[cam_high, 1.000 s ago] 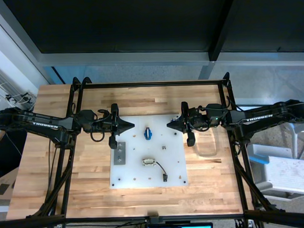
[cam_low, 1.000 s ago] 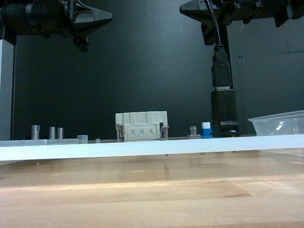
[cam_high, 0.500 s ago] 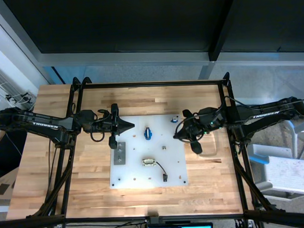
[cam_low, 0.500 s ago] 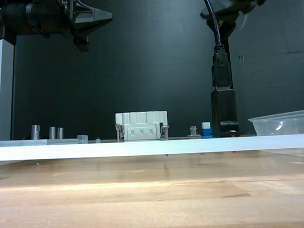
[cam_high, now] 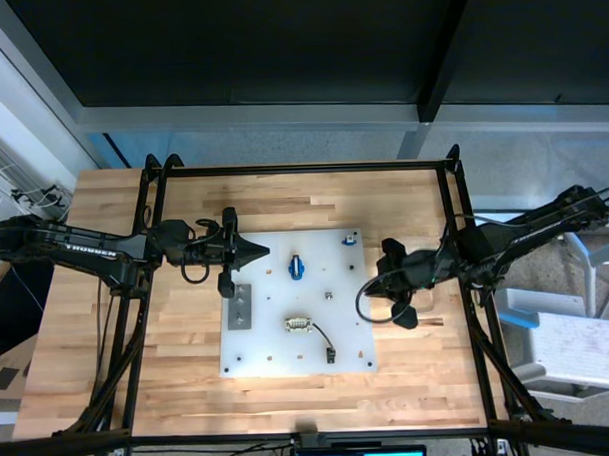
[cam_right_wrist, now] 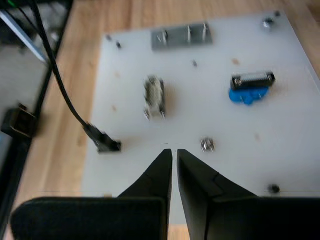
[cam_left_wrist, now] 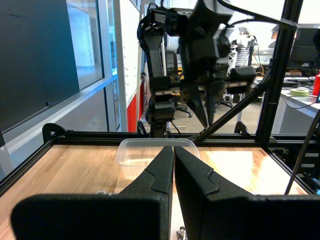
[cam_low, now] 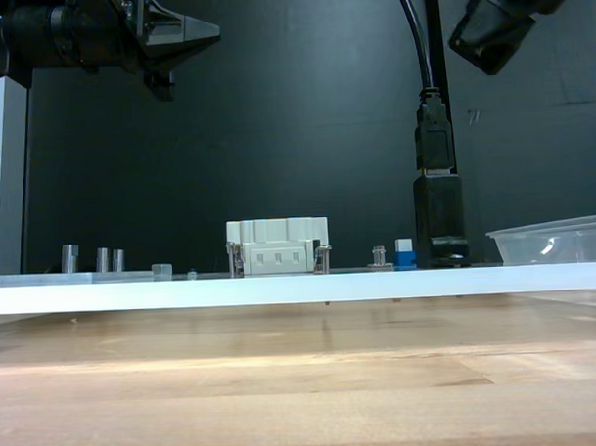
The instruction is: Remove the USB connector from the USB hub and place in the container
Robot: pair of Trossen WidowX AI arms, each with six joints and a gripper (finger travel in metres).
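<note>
The USB connector (cam_high: 321, 338) is a thin black cable whose plug (cam_low: 433, 135) stands upright in the black USB hub (cam_low: 440, 224) near the white board's front right. The right wrist view looks down on the same connector (cam_right_wrist: 99, 138) and hub (cam_right_wrist: 112, 146). My right gripper (cam_high: 376, 283) hangs shut above the board's right edge, tilted down, behind and to the right of the hub and apart from it. The clear container (cam_low: 557, 238) sits right of the board, partly under the right arm. My left gripper (cam_high: 257, 252) is shut and holds nothing, high over the board's back left.
The white board (cam_high: 279, 361) carries a blue connector (cam_high: 296, 266), a beige multi-pin connector (cam_high: 297, 325) and a grey bar with pegs (cam_high: 241, 308). A black frame surrounds the wooden table. In the left wrist view the container (cam_left_wrist: 150, 152) lies beyond the shut fingertips (cam_left_wrist: 167, 152).
The right arm has swung toward the near side and tilted its gripper down over the board's right edge. The left arm and the USB connector have not moved.
</note>
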